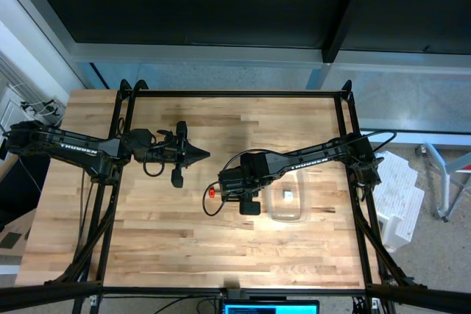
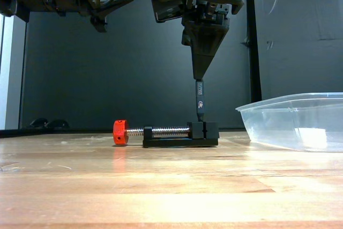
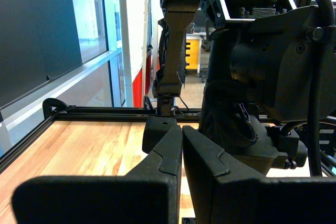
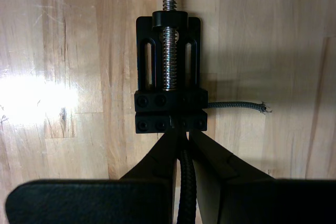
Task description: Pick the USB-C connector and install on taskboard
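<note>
The taskboard (image 2: 181,134) is a small black clamp block with a threaded screw and a red-orange knob (image 2: 120,132). It lies on the wooden table and also shows as the taskboard (image 4: 168,87) and the taskboard (image 1: 250,207). My right gripper (image 2: 199,76) hangs straight above its block end, shut on the USB-C connector (image 2: 199,100), a thin dark upright piece whose lower tip reaches the block's top. In the right wrist view the right gripper (image 4: 182,142) pinches the connector's black cable (image 4: 185,182) just behind the block. My left gripper (image 1: 200,155) hovers shut and holds nothing, left of the board.
A clear plastic tray (image 1: 302,215) sits right of the taskboard, holding a small white cube (image 1: 288,195). A short frayed cable end (image 4: 236,106) sticks out sideways from the block. A black metal frame (image 1: 235,94) borders the table.
</note>
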{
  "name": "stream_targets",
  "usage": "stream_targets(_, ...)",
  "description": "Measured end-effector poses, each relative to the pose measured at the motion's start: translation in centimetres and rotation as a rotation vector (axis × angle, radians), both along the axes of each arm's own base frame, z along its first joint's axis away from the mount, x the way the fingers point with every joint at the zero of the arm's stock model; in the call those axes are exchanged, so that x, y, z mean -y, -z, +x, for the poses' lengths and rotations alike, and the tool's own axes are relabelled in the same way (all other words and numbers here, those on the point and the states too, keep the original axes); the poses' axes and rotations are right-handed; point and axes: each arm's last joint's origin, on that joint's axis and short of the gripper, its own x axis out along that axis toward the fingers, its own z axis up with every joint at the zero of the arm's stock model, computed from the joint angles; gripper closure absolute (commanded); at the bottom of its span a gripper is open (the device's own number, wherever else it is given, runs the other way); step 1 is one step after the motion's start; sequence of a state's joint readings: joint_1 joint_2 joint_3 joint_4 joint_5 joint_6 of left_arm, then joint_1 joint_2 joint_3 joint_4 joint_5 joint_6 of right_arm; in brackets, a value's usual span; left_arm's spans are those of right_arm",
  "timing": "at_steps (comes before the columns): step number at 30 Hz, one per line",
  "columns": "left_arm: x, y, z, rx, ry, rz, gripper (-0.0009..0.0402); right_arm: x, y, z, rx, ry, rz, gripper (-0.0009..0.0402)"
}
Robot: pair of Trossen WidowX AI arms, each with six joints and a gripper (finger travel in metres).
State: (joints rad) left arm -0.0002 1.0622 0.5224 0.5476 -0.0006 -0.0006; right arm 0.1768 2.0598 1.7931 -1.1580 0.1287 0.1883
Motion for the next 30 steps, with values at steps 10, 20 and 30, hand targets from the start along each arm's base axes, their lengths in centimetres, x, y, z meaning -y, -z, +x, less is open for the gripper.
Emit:
stream_targets(10,0.0,0.0,0.0,0.0,0.0,0.0,0.0393,0.0,-0.4,-0.2,0.008,-0.008,0.002,0.0393)
stream_targets(20,0.0,0.0,0.0,0.0,0.0,0.0,0.0393,0.0,-0.9,-0.4,0.018,-0.027,0.026,0.0321)
stream_targets(30,0.0,0.0,0.0,0.0,0.0,0.0,0.0393,0.1,-1.7,-0.6,0.045,-0.022,0.024,0.0193)
